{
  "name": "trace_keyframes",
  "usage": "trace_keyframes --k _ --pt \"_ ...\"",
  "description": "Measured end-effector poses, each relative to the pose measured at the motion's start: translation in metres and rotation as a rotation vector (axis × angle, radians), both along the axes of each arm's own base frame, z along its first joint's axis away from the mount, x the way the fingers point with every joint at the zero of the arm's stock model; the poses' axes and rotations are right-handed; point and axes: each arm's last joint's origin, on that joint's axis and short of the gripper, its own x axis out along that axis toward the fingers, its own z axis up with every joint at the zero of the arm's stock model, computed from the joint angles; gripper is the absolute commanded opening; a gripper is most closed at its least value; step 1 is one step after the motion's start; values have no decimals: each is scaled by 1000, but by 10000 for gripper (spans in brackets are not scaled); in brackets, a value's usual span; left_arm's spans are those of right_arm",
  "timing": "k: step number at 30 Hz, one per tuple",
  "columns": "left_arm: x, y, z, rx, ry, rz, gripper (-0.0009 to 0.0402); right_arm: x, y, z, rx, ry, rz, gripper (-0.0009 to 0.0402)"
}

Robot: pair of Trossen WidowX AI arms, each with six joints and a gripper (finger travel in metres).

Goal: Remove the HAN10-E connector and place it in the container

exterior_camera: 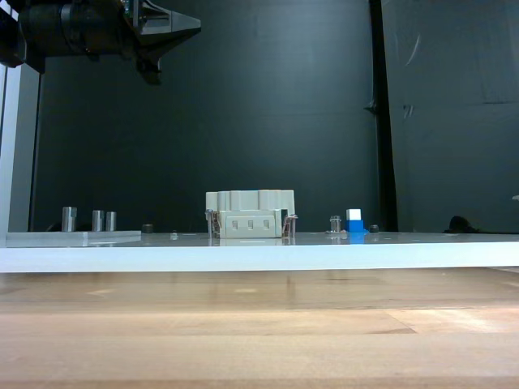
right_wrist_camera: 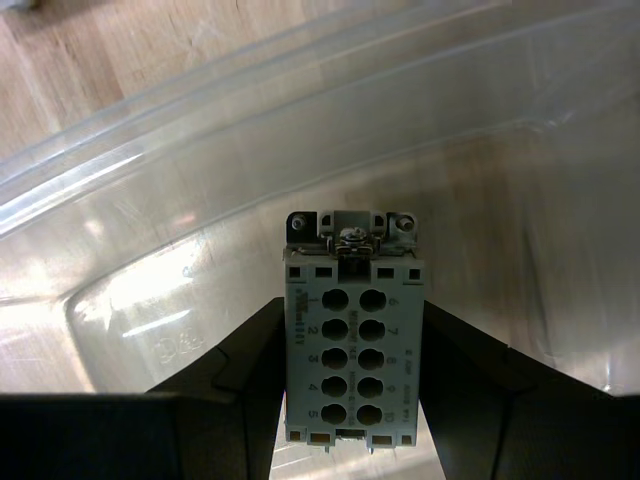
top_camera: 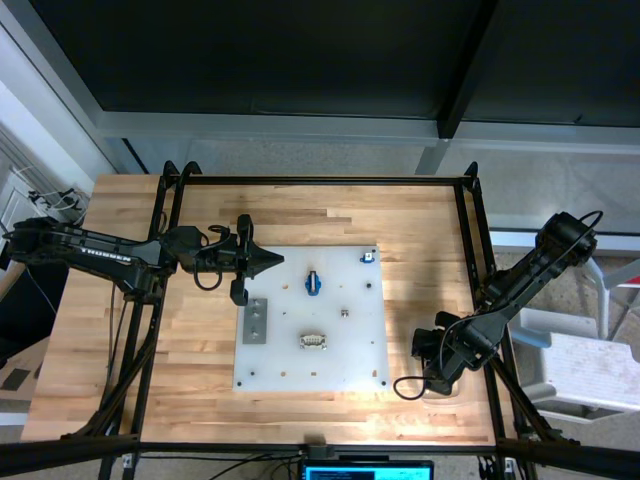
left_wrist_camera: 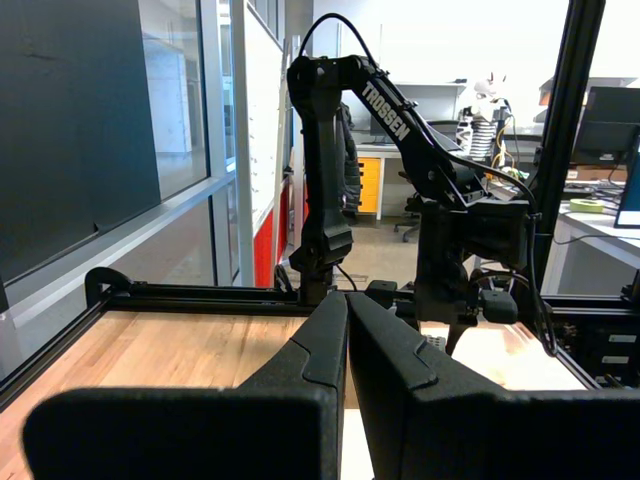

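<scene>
HAN10-E connector (right_wrist_camera: 352,345) is clamped between the two fingers of the right end effector (right_wrist_camera: 355,400), ten-hole face toward the wrist camera (holes numbered in two columns), metal bracket end pointing away. Behind it are the clear wall and floor of the container (right_wrist_camera: 180,210). The connector sits over the container's interior; it appears not to touch the floor, though this is hard to judge. High view: the right end effector is low over the wooden surface (top_camera: 200,400), just right of the white board (top_camera: 350,350). A grey housing (top_camera: 313,341) stands on the board's near half, with a blue piece (top_camera: 313,283) beyond it. Left end effector (top_camera: 275,260) is closed and empty, hovering above the board's far-left corner.
</scene>
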Motion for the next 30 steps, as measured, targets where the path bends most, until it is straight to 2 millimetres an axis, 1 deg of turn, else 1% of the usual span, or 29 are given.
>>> trace_keyframes --k 9,12,14,18,30 --pt "0 0 0 0 0 0 0 0 0 3 7 -23 1 230" --pt "0 0 0 0 0 0 0 -1 -1 6 19 -33 1 269" --pt "0 0 0 0 0 0 0 -1 -1 8 24 -38 1 286" --pt "0 0 0 0 0 0 0 -2 -2 10 32 -45 2 297" --pt "0 0 0 0 0 0 0 -13 -14 33 78 -87 4 274"
